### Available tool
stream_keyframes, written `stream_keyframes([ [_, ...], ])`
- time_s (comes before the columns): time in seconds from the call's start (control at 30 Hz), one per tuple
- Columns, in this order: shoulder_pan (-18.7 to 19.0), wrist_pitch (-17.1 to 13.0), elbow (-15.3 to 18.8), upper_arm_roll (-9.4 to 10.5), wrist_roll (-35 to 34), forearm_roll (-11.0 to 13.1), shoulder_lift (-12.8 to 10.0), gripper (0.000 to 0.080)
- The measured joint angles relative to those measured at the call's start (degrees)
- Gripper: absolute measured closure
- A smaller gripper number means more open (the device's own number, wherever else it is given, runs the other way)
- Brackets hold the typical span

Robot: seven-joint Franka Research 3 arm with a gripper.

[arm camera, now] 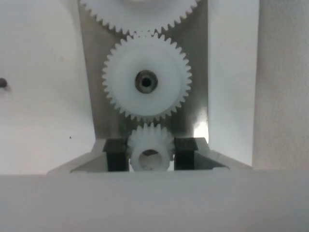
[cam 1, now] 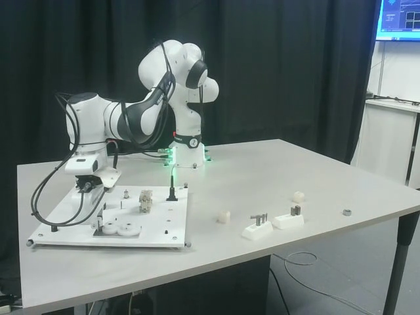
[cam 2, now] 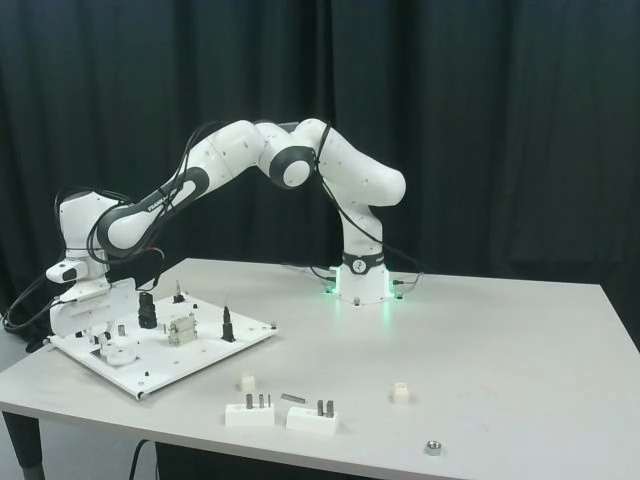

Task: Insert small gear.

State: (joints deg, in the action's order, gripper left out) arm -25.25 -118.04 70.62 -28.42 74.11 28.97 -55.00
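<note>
In the wrist view a small white gear (arm camera: 150, 151) sits between my black fingertips (arm camera: 116, 154), which press on both of its sides. Its teeth meet those of a medium white gear (arm camera: 147, 81) on a peg over the grey metal plate (arm camera: 193, 106). A large white gear (arm camera: 140, 12) shows at the frame's edge, meshed with the medium one. In the first room view my gripper (cam 1: 100, 215) reaches down to the white board (cam 1: 157, 226) beside the gears (cam 1: 123, 230). The second room view shows the gripper (cam 2: 100, 335) low over the same board (cam 2: 195, 355).
On the board stand a black upright peg (cam 1: 172, 191) and a small metal block (cam 1: 145, 200). On the grey table lie two white holders with pins (cam 1: 257, 228), (cam 1: 289, 219), two small white pieces (cam 1: 224, 216), (cam 1: 299, 195) and a metal nut (cam 1: 346, 211).
</note>
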Motion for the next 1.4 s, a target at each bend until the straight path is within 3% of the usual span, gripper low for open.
stream_keyframes([
  [0.63,0.0,0.1,0.0,-0.04,-12.8,0.0,-0.1,0.0604],
  [0.8,0.1,0.1,0.0,-0.05,-11.9,-0.2,-0.1,0.0604],
  [1.1,0.2,-0.5,0.0,-0.05,-3.4,-0.4,-0.5,0.0604],
  [1.4,0.3,-0.7,-0.1,-0.18,-2.6,-0.4,-0.7,0.0604],
])
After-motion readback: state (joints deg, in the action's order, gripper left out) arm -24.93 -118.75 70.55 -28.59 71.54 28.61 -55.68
